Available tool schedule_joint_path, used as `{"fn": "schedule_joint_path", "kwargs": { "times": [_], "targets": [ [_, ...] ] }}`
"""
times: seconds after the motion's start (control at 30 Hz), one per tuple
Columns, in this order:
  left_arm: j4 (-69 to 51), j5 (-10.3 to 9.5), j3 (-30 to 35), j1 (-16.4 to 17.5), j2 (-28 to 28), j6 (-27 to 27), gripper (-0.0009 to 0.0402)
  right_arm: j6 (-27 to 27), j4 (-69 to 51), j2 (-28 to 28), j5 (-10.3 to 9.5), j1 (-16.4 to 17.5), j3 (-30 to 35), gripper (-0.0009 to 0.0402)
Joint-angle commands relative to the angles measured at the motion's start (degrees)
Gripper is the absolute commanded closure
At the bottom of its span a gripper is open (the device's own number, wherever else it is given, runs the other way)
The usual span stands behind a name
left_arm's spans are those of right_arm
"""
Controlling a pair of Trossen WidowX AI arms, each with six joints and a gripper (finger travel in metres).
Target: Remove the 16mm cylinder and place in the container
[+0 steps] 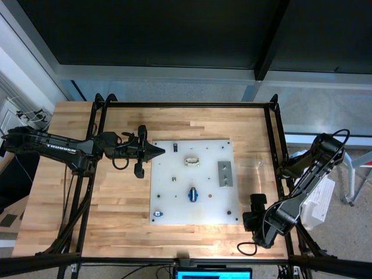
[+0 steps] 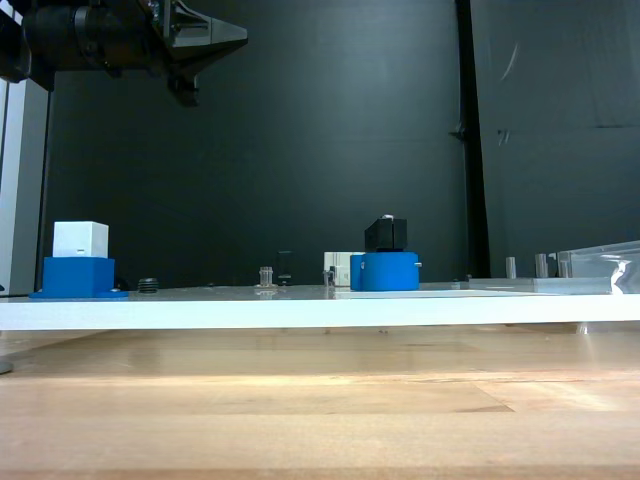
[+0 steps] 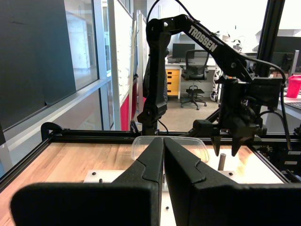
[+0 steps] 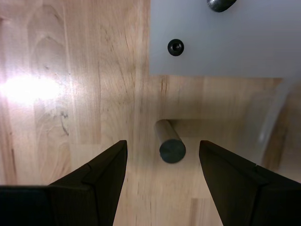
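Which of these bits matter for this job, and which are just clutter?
Job: metal cylinder, upright on the table inside the open right claw; clear tub beside it.
Lying about: white board, grey block, blue fittings; left claw, shut, raised over the board's left edge.

Dark grey cylinder (image 4: 171,145), white board (image 4: 225,42), pale grained wooden table (image 4: 70,94).
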Motion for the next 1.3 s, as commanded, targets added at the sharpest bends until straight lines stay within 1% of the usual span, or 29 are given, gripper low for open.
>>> {"fn": "schedule_joint_path", "kwargs": {
  "times": [0.03,0.2,0.43,0.77,0.93,1.0,1.1,1.3],
  "targets": [
    [0.02,0.02,0.02,0.0,0.02,0.02,0.0393,0.02,2.08,0.02,0.15,0.04,-1.31,0.0184],
    [0.02,0.0,0.02,0.02,0.02,0.02,0.0393,0.0,2.29,0.02,1.53,0.07,-2.01,0.0204],
    [0.02,0.02,0.02,0.02,0.02,0.02,0.0393,-0.13,2.75,0.02,1.62,0.04,-2.56,0.0247],
    [0.02,0.02,0.02,0.02,0.02,0.02,0.0393,-0.26,2.73,-0.35,1.51,0.07,-2.6,0.0333],
    [0.02,0.02,0.02,0.0,0.02,0.02,0.0393,-0.24,2.71,-0.9,1.31,0.04,-2.58,0.0368],
    [0.02,0.02,0.02,0.02,0.02,0.02,0.0393,-0.26,2.69,-1.46,0.96,0.04,-2.58,0.0378],
    [0.02,0.02,0.02,0.02,0.02,0.02,0.0393,-0.26,1.86,-3.3,1.03,0.0,-2.27,0.0388],
    [0.02,0.02,0.02,0.0,0.02,0.02,0.0393,-0.46,-5.88,-7.17,1.11,-0.39,1.53,0.0393]
  ]
}}
